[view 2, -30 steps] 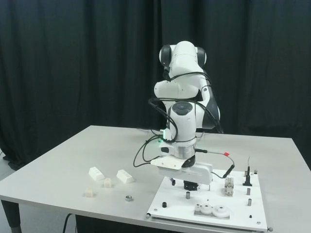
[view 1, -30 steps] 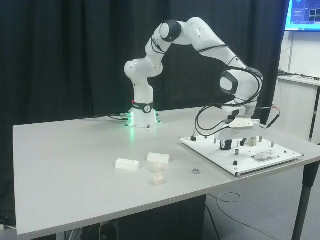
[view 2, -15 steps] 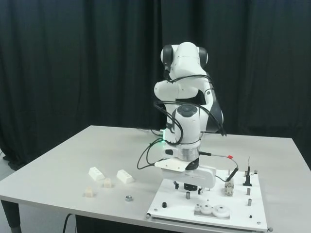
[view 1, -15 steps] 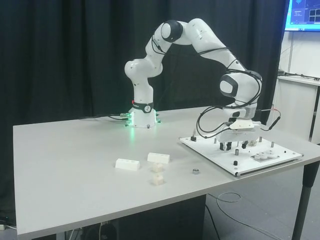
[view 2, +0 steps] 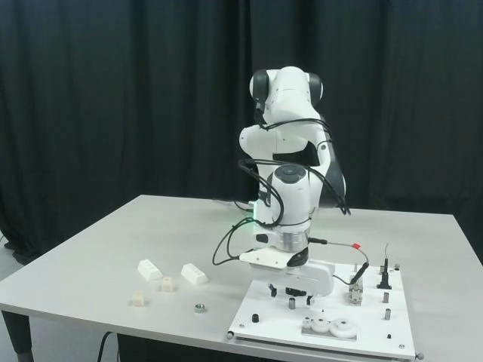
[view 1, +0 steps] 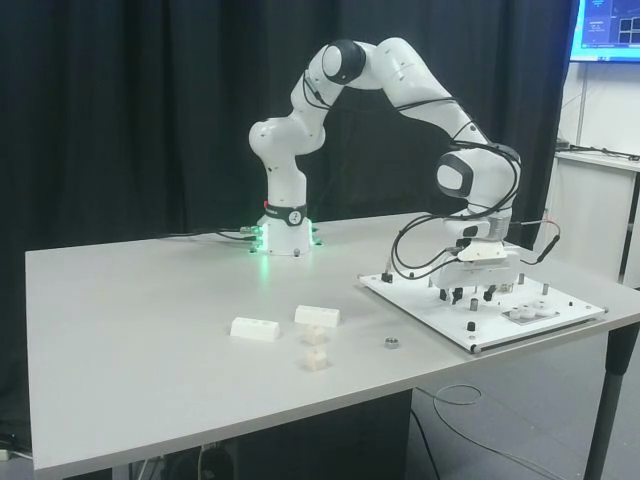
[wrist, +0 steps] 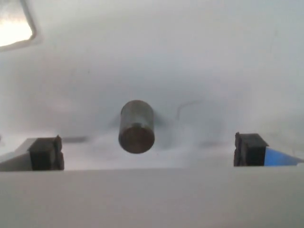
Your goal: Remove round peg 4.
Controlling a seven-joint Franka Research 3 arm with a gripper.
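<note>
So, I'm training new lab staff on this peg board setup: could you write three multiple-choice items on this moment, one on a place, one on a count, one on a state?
1. Where is the white board on the grey table?
A. Near the front edge, under the gripper
B. Behind the arm's base
C. On the floor

2. How many white gears lie at the board's front edge?
A. None
B. Two
C. Five

3. How does the gripper stand to the round peg?
A. Shut on it, lifted clear
B. Open, a finger on each side, not touching
C. Far off over the loose blocks

Answers:
1 A, the second room view shows the board by the near edge below the gripper.
2 B, the gears sit as a pair.
3 B, the wrist view shows gaps on both sides of the peg.
</note>
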